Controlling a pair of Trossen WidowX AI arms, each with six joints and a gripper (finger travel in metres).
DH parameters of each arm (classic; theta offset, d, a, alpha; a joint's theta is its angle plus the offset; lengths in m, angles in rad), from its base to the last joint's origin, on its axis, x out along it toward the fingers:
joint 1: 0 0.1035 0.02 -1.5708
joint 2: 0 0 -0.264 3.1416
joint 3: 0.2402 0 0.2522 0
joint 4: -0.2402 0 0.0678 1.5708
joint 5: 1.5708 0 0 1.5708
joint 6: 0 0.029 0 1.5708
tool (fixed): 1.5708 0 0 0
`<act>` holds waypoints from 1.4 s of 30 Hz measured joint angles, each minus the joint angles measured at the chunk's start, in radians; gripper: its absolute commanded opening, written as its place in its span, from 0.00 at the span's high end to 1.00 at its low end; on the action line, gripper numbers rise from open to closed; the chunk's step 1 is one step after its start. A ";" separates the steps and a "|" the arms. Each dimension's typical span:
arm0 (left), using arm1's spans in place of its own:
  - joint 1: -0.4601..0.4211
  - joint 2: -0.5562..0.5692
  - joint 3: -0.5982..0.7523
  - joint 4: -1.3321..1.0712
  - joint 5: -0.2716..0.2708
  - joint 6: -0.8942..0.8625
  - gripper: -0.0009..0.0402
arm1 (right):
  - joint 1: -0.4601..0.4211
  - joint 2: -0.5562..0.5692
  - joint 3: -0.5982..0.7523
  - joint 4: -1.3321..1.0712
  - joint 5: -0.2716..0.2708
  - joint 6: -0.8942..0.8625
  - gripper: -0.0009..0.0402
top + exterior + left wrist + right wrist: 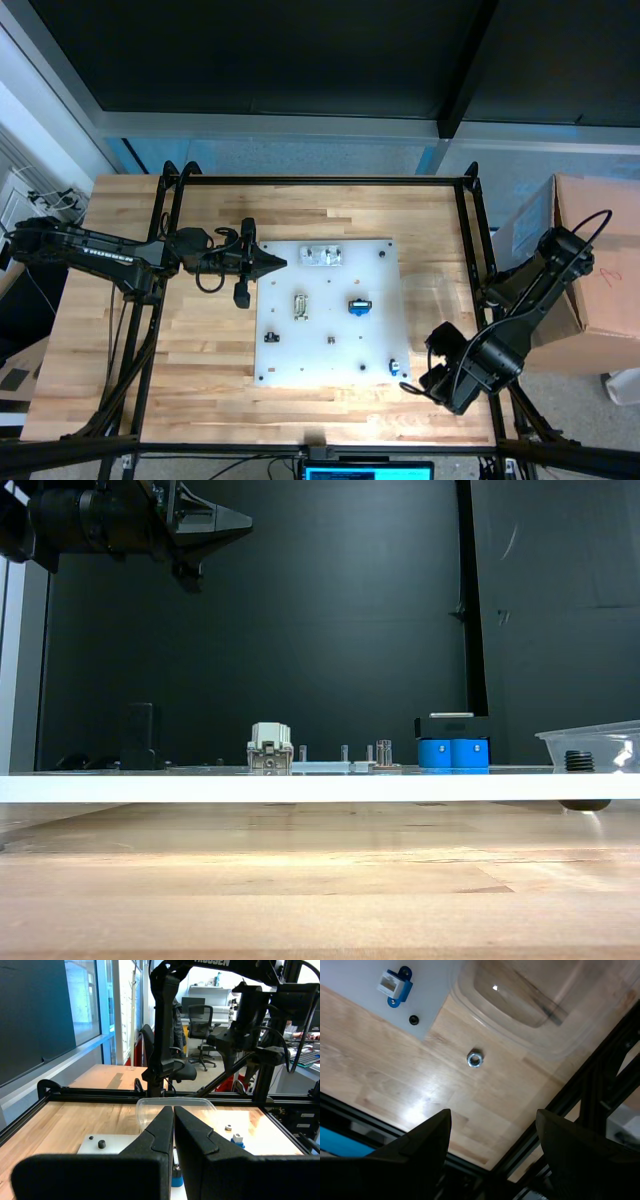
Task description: Unfasten the M12 nut and place it in the container
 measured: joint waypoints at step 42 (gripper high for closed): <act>0.000 0.000 0.000 0.000 0.000 0.000 0.98 | 0.001 0.095 -0.490 0.670 -0.001 -0.343 0.41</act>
